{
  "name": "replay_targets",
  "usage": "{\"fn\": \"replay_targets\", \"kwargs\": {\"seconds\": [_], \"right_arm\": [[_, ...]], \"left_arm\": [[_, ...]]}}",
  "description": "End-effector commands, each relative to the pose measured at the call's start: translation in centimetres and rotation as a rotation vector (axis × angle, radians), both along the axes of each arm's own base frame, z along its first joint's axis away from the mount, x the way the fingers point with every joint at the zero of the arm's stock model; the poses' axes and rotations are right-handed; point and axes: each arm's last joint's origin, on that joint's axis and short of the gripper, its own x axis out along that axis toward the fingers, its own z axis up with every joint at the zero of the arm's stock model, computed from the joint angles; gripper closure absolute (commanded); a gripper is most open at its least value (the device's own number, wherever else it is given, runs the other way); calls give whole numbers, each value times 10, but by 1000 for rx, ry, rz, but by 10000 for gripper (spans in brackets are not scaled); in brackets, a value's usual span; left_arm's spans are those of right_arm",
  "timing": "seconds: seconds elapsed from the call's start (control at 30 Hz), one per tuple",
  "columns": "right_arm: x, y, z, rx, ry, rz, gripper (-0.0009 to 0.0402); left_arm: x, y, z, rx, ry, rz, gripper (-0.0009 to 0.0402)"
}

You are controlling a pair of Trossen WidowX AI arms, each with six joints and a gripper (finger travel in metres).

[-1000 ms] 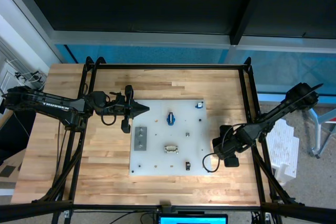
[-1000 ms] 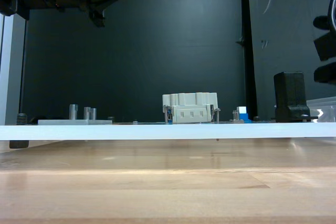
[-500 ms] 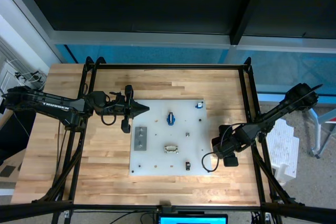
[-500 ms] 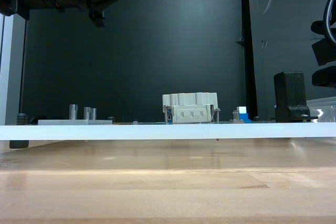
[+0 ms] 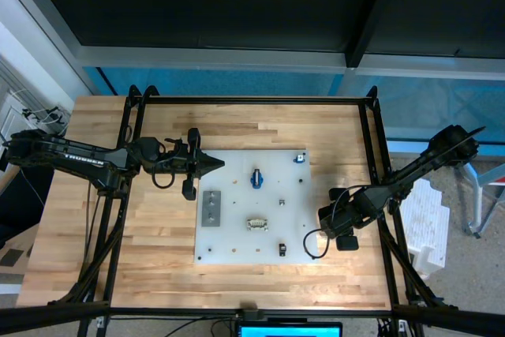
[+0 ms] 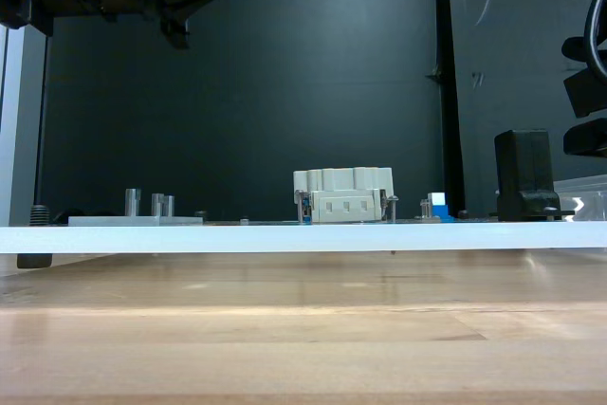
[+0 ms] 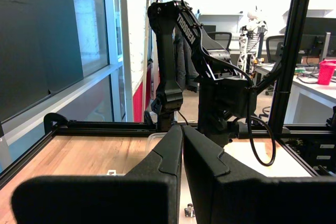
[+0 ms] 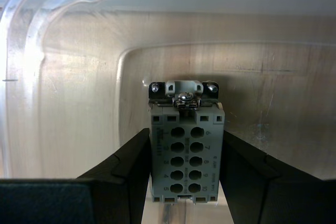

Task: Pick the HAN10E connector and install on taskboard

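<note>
The HAN10E connector [image 8: 186, 150], a beige-grey block with two rows of holes and a silvery metal end, lies in a clear plastic tray [image 8: 79, 103]. My right gripper [image 8: 185, 145] is shut on it, one black finger against each long side. From above, the right gripper [image 5: 339, 226] hangs just off the right edge of the white taskboard [image 5: 237, 250]. My left gripper [image 5: 215, 164] hovers high over the board's far left corner, shut and holding nothing; its fingers [image 7: 173, 145] meet.
On the taskboard stand a grey block with three holes [image 5: 211, 207], a blue part [image 5: 256, 177], a beige connector housing [image 5: 256, 226] [image 6: 343, 194] and small black fittings [image 5: 282, 249]. A black frame rail [image 5: 379, 163] runs along the table's right side.
The right gripper has shifted slightly over the tray. The left arm has not moved.
</note>
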Motion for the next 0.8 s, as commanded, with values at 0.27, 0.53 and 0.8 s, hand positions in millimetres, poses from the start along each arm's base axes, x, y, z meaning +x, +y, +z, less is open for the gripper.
{"fn": "replay_targets", "kwargs": {"seconds": [0.27, 0.53, 0.8], "right_arm": [[0, 1, 16, 23, 10, 3, 370], [-2, 0, 48, 23, 7, 2, 375], [-5, -3, 73, 21, -1, 2, 375]], "left_arm": [[0, 0, 0, 0, 0, 0, 392], [0, 0, 0, 0, 0, 0, 392], [0, 0, 0, 0, 0, 0, 392]]}}
